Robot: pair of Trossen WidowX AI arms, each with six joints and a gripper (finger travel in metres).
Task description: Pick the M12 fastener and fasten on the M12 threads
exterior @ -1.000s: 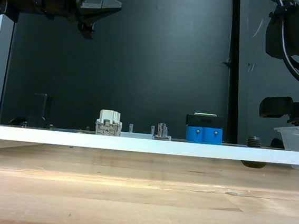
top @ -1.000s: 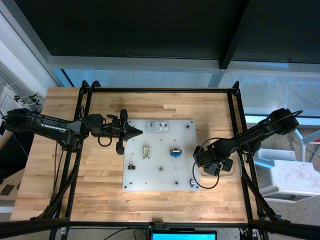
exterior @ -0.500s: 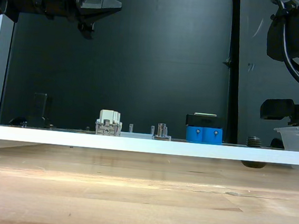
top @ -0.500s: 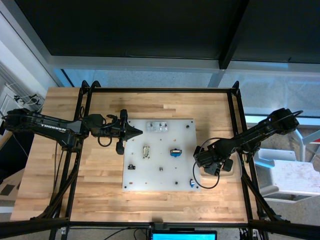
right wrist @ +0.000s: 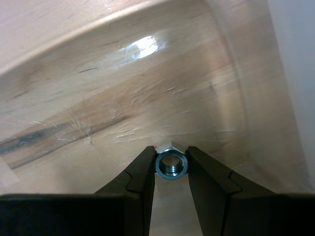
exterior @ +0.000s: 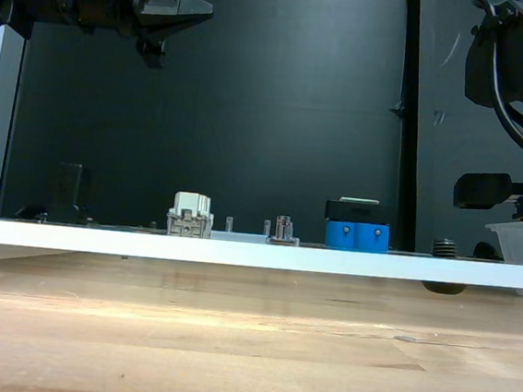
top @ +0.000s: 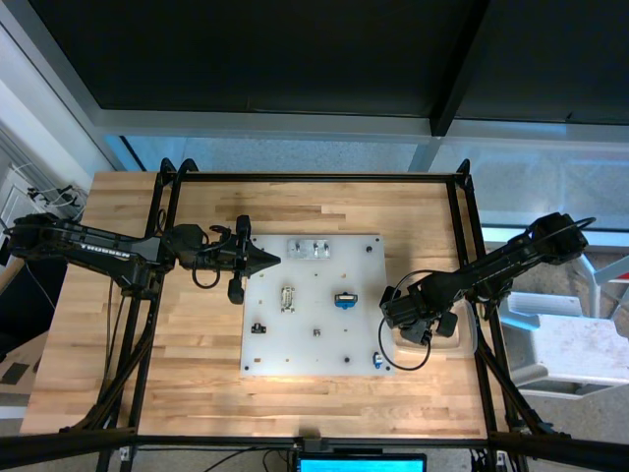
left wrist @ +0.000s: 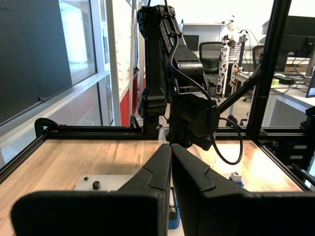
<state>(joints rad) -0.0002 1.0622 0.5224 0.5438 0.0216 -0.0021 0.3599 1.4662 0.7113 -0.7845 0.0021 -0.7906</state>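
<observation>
Silver hexagonal nut clamped by the right gripper's black fingers inside the clear plastic tray.
Left gripper held over the white board's far left corner, fingers together.

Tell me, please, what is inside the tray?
The right gripper, shut on the nut, over the tray's floor; its arm hides the rest from above. The left gripper hangs shut over the board's left edge.

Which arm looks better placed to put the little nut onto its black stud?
Right. The right gripper holds the M12 nut over the clear tray, near the stud; the left gripper hangs shut and empty by the board's left edge.
</observation>
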